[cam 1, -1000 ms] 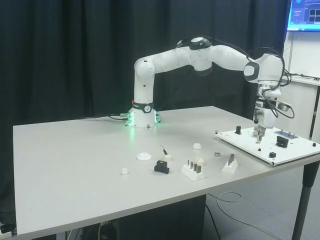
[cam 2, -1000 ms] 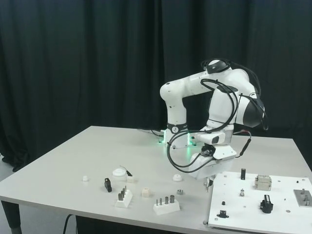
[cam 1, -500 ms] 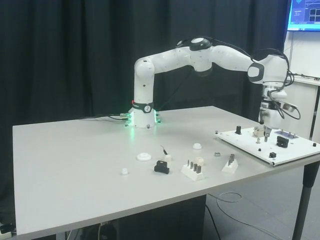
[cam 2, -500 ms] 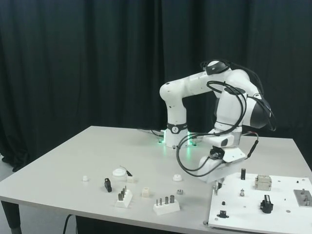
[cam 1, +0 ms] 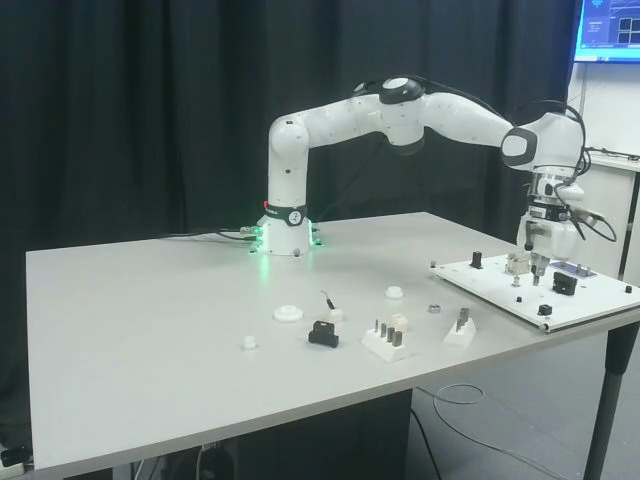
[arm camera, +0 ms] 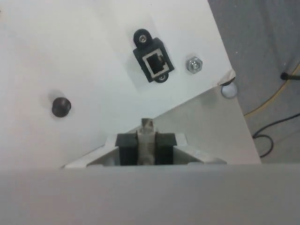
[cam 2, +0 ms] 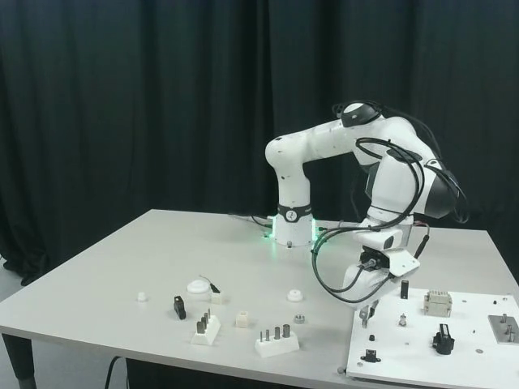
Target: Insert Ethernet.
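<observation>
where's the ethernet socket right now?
The black ethernet socket is screwed onto the white board, in the wrist view beside a hex nut near the board's corner. The gripper holding the plug hangs short of it.

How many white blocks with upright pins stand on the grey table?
2. One pin block stands beside the black clip; the other pin block stands nearer the white board. Both show in the first room view too; none seems hidden.

Black curtains point(cam 2: 146, 105) behind grey table point(cam 1: 150, 310); monitor point(cam 1: 608, 30) upper corner (lit); cables on floor point(arm camera: 272, 126).
</observation>
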Available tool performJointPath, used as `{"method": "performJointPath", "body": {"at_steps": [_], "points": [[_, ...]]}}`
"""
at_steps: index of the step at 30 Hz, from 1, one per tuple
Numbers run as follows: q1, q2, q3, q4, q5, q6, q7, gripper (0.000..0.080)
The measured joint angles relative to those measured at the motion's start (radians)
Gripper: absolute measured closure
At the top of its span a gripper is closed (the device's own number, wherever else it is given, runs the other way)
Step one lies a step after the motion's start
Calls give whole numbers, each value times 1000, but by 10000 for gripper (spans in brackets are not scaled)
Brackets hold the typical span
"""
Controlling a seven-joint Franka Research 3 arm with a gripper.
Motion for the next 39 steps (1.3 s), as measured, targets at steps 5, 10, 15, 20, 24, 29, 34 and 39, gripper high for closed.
{"method": "performJointPath", "body": {"at_steps": [5, 10, 15, 20, 24, 29, 34, 39], "points": [[-10, 1, 11, 14, -13, 2, -65, 731], [-22, 5, 18, 30, -16, 5, -93, 731], [-37, 10, 28, 48, -16, 15, -118, 731], [-56, 15, 44, 71, -16, 25, -131, 731], [-73, 16, 56, 89, -21, 28, -153, 731], [-95, 16, 74, 114, -34, 29, -174, 731], [-116, 17, 90, 135, -37, 29, -192, 731], [-131, 17, 104, 151, -41, 28, -204, 731]]}}
